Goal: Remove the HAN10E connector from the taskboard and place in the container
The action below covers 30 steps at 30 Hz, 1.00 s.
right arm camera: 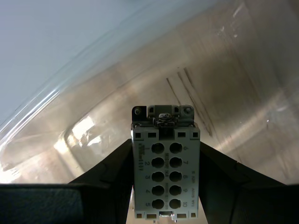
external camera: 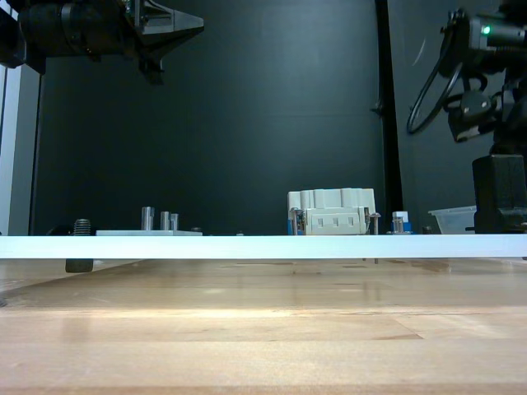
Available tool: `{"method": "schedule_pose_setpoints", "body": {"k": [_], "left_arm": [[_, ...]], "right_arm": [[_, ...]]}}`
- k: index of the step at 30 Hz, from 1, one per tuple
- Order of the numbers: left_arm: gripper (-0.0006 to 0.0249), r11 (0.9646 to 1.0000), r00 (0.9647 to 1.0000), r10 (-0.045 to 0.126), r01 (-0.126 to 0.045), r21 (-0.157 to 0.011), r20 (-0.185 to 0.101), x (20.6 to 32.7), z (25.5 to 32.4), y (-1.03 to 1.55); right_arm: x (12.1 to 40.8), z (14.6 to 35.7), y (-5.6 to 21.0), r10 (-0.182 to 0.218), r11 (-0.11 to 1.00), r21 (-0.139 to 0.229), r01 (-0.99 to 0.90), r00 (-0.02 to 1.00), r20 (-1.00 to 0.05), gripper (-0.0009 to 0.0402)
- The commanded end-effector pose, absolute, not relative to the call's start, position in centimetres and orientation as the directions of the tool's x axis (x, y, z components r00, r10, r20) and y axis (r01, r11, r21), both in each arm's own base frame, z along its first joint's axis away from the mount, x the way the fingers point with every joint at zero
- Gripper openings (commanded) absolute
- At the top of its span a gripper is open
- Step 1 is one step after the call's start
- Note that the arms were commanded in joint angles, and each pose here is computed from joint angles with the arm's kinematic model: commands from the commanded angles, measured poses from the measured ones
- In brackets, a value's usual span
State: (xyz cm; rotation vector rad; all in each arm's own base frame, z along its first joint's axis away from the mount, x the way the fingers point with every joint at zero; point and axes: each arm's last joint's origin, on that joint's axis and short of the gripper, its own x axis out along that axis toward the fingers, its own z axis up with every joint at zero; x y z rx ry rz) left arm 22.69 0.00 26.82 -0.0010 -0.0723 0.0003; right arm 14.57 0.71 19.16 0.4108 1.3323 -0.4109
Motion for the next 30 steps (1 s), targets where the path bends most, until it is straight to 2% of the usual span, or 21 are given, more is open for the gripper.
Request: {"method": "schedule_pose_setpoints", "body": {"k": [1,5,12,19,23,26,30], "left_arm": [[0.0,1.0,0.9974,0.0,0.0,-0.001,0.072,22.7,26.82,0.0],[0.0,1.0,0.9974,0.0,0.0,-0.001,0.072,22.7,26.82,0.0],[0.0,1.0,0.9974,0.0,0.0,-0.001,0.072,22.7,26.82,0.0],[0.0,1.0,0.9974,0.0,0.0,-0.001,0.072,22.7,26.82,0.0],[0.0,1.0,0.9974,0.001,-0.001,-0.001,0.072,22.7,26.82,0.01],[0.0,1.0,0.9974,0.001,-0.001,-0.001,0.072,22.7,26.82,0.01],[0.0,1.0,0.9974,0.0,0.0,-0.001,0.072,22.7,26.82,0.0]], "right_arm": [[14.9,18.1,0.7,-0.066,0.843,0.047,0.536,0.19,-0.98,0.001],[14.9,16.8,0.6,-0.076,0.839,0.03,0.543,0.173,-0.982,0.0026],[14.7,15.2,0.7,-0.065,0.824,0.045,0.565,0.172,-0.983,0.0095],[14.7,15.3,0.7,-0.064,0.816,0.051,0.575,0.178,-0.982,0.0189],[14.9,15.6,0.8,-0.013,0.819,0.095,0.566,0.183,-0.983,0.0242],[15.1,16.2,0.8,-0.015,0.819,0.094,0.566,0.185,-0.983,0.0276],[15.5,17.5,0.8,-0.037,0.821,0.075,0.567,0.183,-0.982,0.0305]]}}
